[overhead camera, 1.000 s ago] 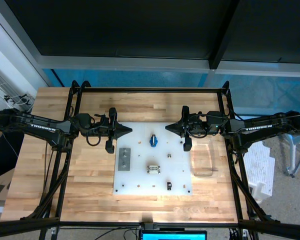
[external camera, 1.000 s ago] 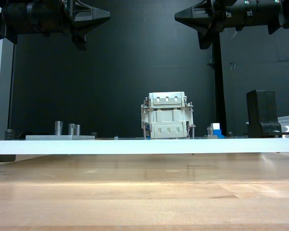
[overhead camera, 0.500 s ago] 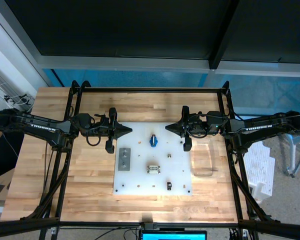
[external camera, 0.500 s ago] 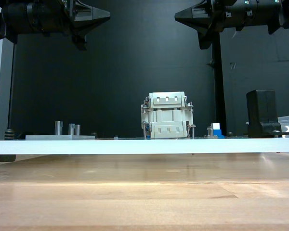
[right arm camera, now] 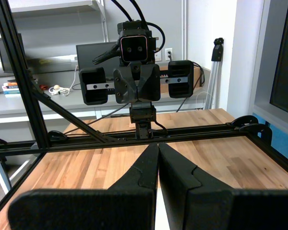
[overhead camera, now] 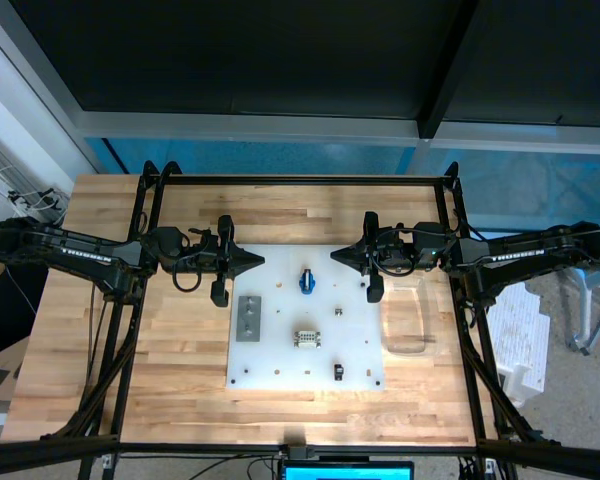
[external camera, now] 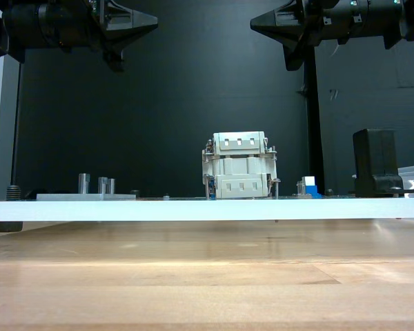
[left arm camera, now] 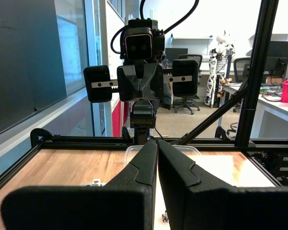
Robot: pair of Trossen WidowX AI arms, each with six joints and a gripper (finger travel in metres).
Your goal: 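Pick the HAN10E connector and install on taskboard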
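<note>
The HAN10E connector (overhead camera: 306,339) is being carried upright by the taskboard (overhead camera: 280,375), midway along the board and nearer its near edge, with nothing touching it. The left pincer (overhead camera: 259,261) and right pincer (overhead camera: 336,256) are being held closed on nothing, raised above the board's far edge, tips facing each other.

Your wooden table (overhead camera: 160,350), 1 white board (overhead camera: 270,365) resting flat at its middle, 1 clear tray (overhead camera: 405,349) just beside the board's right edge, bare wood around both.
</note>
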